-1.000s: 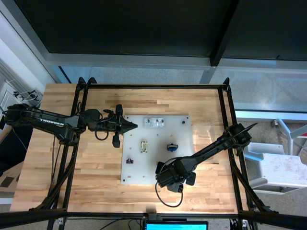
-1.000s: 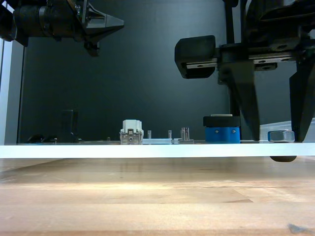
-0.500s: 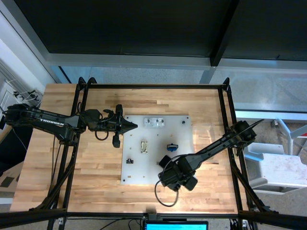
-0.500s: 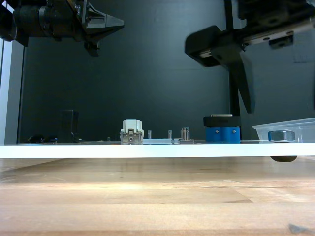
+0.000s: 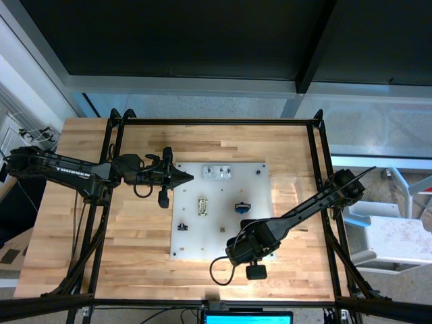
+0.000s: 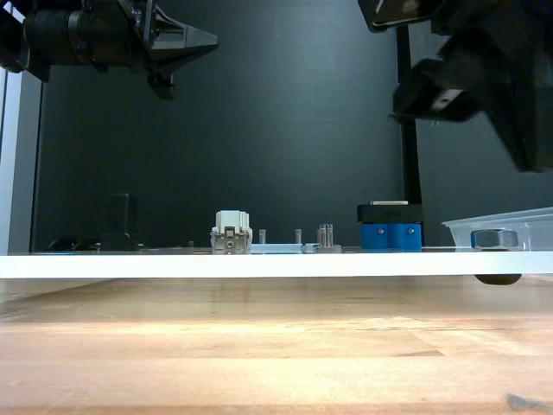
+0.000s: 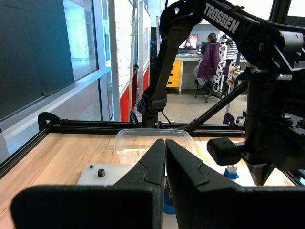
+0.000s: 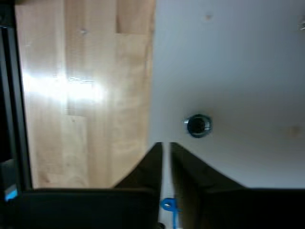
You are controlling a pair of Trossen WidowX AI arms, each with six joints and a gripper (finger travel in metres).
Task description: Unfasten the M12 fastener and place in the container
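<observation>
The silver M12 nut (image 8: 198, 125) sits on its stud on the white board (image 8: 238, 57); the stud's black top shows through its middle. My right gripper (image 8: 165, 147) hovers above it, shut with nothing between the fingers, its tips a little to one side of the nut. In the low view the nut (image 6: 494, 239) stands in front of the clear container (image 6: 510, 221), with the right gripper (image 6: 510, 112) raised well above it. From above, the right gripper (image 5: 253, 251) covers the nut. The left gripper (image 5: 185, 177) is shut and parked over the board's far left edge.
On the board (image 5: 196, 239) stand a blue block (image 5: 241, 208), a white connector (image 5: 202, 206) and small silver fittings (image 5: 217, 173). The black frame rails (image 5: 216, 122) ring the wooden table. The container (image 7: 152, 140) lies just right of the board.
The right gripper, whose open fingers straddled the nut a second ago, has lifted off it, turned and shut on nothing. The nut stays on its stud. The left arm has not moved.
</observation>
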